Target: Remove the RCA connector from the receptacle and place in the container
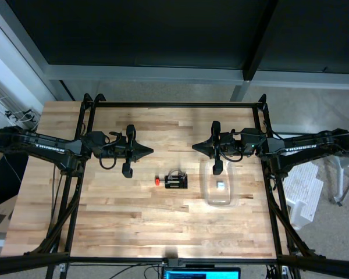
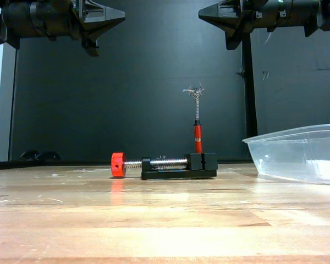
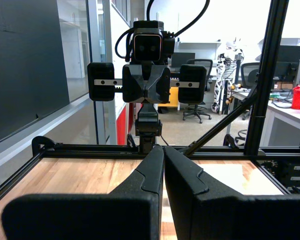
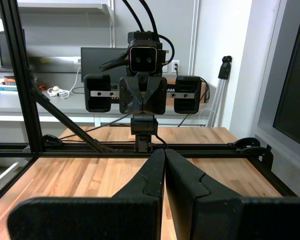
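One connector (image 2: 198, 135) upright in one receptacle (image 1: 175, 181); one container (image 1: 207, 195) right. Left gripper (image 1: 148, 152) and right gripper (image 1: 196, 146) raised, farther back, both pressed together.

Wood: desk (image 1: 104, 221) of pale planks, smooth, with a satin sheen that throws soft reflections in the low view; a few light scuffs.

Metal and plastic: receptacle (image 2: 179, 165) has a matt black body, a bright silver threaded screw (image 2: 165, 163) and a red-orange knob (image 2: 117, 164) (plastic, by the look). RCA connector (image 2: 198, 135) stands upright in it: glossy red sleeve, grey coiled metal above, fine frayed strands on top.

Container (image 2: 297, 154): thin clear plastic, glossy, slightly hazy.

High over the desk at either side, left claw (image 3: 163, 150) and right claw (image 4: 165, 151): matt black plastic, fingers pressed together.

Frame rails (image 1: 174, 105): dull black metal.
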